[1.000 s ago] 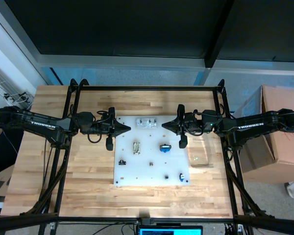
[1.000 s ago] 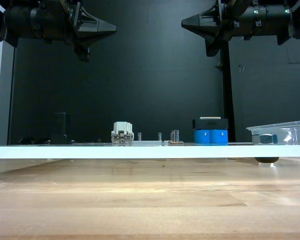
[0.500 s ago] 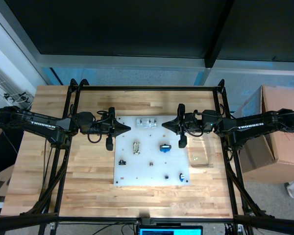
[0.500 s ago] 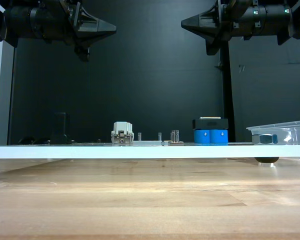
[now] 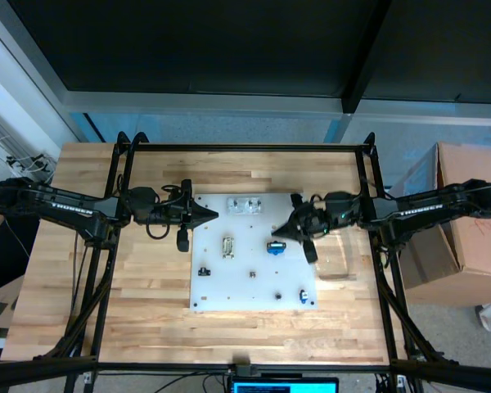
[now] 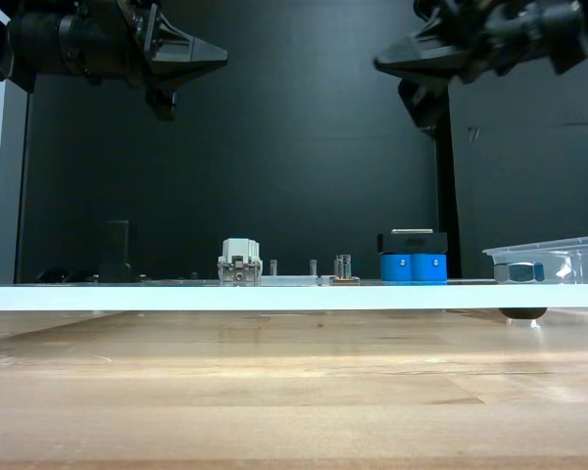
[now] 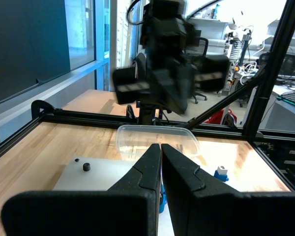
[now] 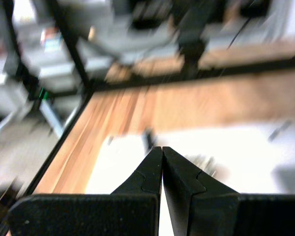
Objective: Unfasten the M12 nut and place it in the container
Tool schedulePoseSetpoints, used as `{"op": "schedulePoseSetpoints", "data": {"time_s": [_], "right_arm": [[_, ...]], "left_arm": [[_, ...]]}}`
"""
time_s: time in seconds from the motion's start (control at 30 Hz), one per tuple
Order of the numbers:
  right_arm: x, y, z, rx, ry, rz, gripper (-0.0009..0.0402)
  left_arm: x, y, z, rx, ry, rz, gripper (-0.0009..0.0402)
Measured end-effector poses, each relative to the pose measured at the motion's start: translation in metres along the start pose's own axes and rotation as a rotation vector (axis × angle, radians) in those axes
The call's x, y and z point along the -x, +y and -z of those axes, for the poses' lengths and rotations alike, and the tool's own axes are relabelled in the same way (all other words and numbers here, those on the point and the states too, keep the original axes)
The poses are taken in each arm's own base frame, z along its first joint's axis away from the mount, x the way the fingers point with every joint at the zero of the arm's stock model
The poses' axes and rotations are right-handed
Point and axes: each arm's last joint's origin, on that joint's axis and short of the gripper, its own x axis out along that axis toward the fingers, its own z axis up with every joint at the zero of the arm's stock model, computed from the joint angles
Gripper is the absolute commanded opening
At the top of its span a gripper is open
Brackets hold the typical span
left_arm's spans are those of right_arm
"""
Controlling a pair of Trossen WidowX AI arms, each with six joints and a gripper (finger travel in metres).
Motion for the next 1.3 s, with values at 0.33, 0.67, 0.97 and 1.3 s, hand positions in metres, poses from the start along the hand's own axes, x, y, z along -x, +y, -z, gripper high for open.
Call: {"op": "schedulePoseSetpoints", "data": {"time_s": [0.33, 0.67, 0.97, 1.3], "right_arm": [[0.007, 0.063, 0.004, -0.003, 0.259, -0.038, 0.0000], [-0.025, 0.101, -0.007, -0.090, 0.480, 0.076, 0.0000], [-0.067, 0.120, -0.013, -0.229, 0.727, 0.263, 0.0000], [-0.091, 0.133, -0.024, -0.418, 0.857, 0.458, 0.0003]], "left_arm": [[0.000, 0.000, 0.000, 0.000, 0.000, 0.000, 0.0000], [0.000, 0.000, 0.000, 0.000, 0.000, 0.000, 0.0000], [0.000, 0.000, 0.000, 0.000, 0.000, 0.000, 0.0000], [0.000, 0.000, 0.000, 0.000, 0.000, 0.000, 0.0000]]}}
